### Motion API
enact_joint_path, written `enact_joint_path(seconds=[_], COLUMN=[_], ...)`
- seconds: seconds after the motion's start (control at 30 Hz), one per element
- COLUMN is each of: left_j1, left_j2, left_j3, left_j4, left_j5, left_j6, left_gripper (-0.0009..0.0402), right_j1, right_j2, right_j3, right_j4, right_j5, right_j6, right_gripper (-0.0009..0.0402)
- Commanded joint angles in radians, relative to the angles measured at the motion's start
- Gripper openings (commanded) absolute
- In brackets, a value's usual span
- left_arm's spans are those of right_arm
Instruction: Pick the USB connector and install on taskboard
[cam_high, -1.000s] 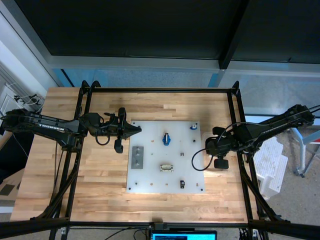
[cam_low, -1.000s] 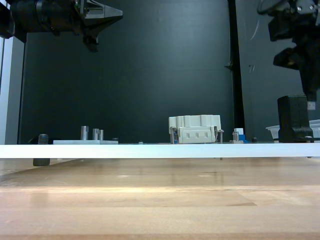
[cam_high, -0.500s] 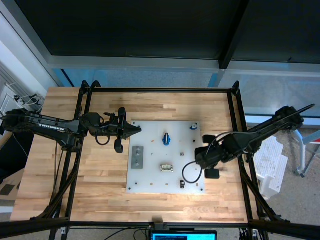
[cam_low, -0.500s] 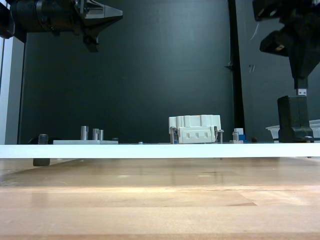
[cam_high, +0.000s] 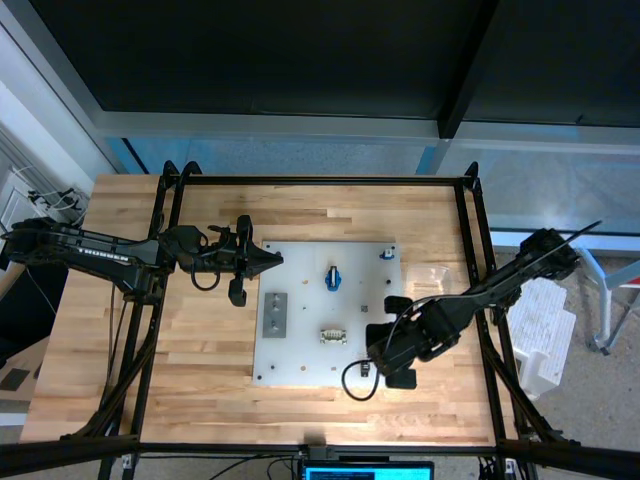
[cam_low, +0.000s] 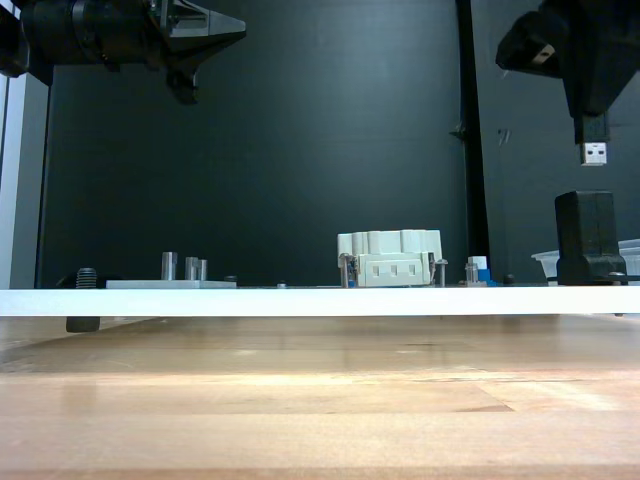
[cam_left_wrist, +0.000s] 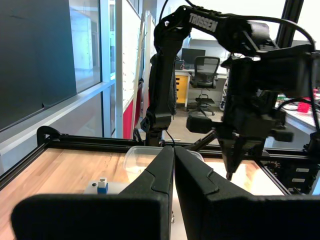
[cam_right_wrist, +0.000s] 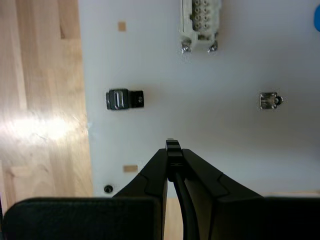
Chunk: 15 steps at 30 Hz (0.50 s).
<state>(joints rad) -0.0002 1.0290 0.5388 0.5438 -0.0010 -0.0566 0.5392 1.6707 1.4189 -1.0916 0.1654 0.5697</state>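
The left gripper (cam_high: 274, 260) hangs in the air over the desk (cam_high: 200, 400), just off the far left corner of the taskboard (cam_high: 300, 270). Its jaws are pressed together with nothing between them.

On the white taskboard, going rightward, stand a grey block (cam_high: 274, 314), a blue part (cam_high: 333, 278) and a metal multi-pin connector (cam_high: 334, 336).

The right gripper (cam_right_wrist: 173, 154) is over the board's near right part, pointing down. Its jaws are closed down tight on the USB connector (cam_low: 593, 152). This is a small black plug body with a short silver metal tip showing two little square holes, and a black cable (cam_high: 356, 385) loops away from it. In the low view the tip points straight down, just above the small black socket (cam_low: 585, 235), with a clear gap between them. In the right wrist view the socket lies a little aside from the plug.

A clear plastic tray (cam_high: 432, 275) lies on the desk beyond the board's right edge.
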Motion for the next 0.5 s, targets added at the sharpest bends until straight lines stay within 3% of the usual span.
enact_joint_path(seconds=[0.03,0.5], left_j1=[0.000,0.000], left_j2=[0.000,0.000], left_j3=[0.000,0.000], left_j4=[0.000,0.000], left_j5=[0.000,0.000], left_j6=[0.000,0.000], left_gripper=[0.0000,0.0000], right_j1=[0.007,0.019], right_j2=[0.047,0.173], right_j3=[0.054,0.181], right_j4=[-0.010,-0.032], right_j5=[0.000,0.000], right_j6=[0.003,0.002], right_gripper=[0.0000,0.0000])
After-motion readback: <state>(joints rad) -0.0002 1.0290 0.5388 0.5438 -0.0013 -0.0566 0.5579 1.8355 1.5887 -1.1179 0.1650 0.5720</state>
